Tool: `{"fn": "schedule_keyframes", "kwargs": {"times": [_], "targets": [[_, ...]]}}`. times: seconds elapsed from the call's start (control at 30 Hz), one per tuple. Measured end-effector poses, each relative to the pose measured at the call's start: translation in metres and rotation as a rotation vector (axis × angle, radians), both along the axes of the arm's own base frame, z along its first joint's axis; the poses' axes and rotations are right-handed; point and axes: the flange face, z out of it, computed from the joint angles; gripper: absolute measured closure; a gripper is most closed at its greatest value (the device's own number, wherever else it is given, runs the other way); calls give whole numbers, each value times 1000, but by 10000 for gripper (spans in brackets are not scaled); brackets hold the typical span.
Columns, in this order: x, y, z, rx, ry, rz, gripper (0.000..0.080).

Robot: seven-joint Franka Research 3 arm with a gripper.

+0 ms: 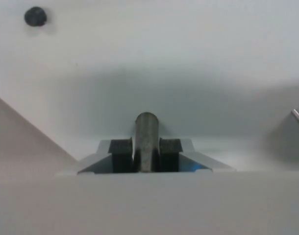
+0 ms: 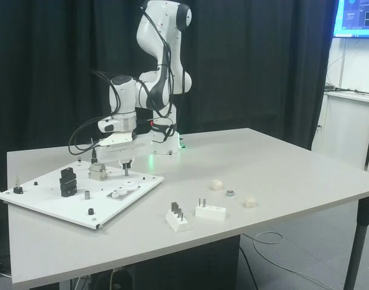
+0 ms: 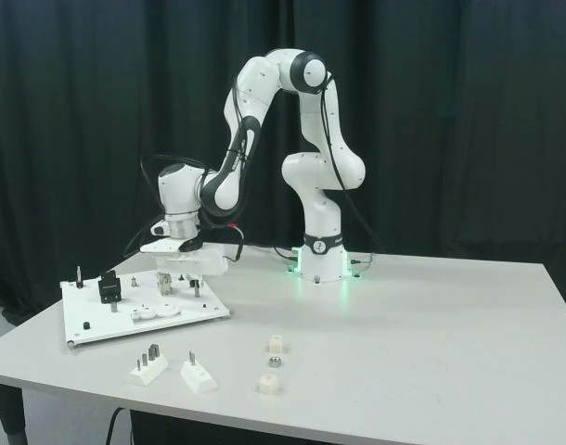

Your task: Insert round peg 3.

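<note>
A grey round peg (image 1: 146, 139) stands between my gripper's (image 1: 146, 152) two black fingers, which are shut on it. In the first room view the gripper (image 2: 126, 164) holds the peg (image 2: 126, 170) upright over the far edge of the white assembly board (image 2: 57, 202), its lower end just above the surface. The second room view shows the peg (image 3: 197, 288) over the board's (image 3: 97, 326) right part, near the back edge. A black hole (image 1: 36, 16) shows in the board some way off from the peg in the wrist view.
On the board stand a black block (image 2: 67, 182), a grey fixture (image 2: 98, 171), white gears (image 2: 121, 191) and small upright pins. Off the board are two white peg holders (image 2: 178, 220) (image 2: 210, 211), two small white cubes (image 2: 217, 185) (image 2: 250, 202) and a small ring (image 2: 231, 193).
</note>
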Motion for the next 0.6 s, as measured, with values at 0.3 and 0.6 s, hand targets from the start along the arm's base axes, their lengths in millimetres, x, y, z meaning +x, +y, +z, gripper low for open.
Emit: {"fn": "schedule_keyframes", "kwargs": {"times": [0.3, 0.6], "targets": [[-2, 0, -2, 2, 4, -4, 691], [0, 1, -1, 2, -3, 11, 691]]}}
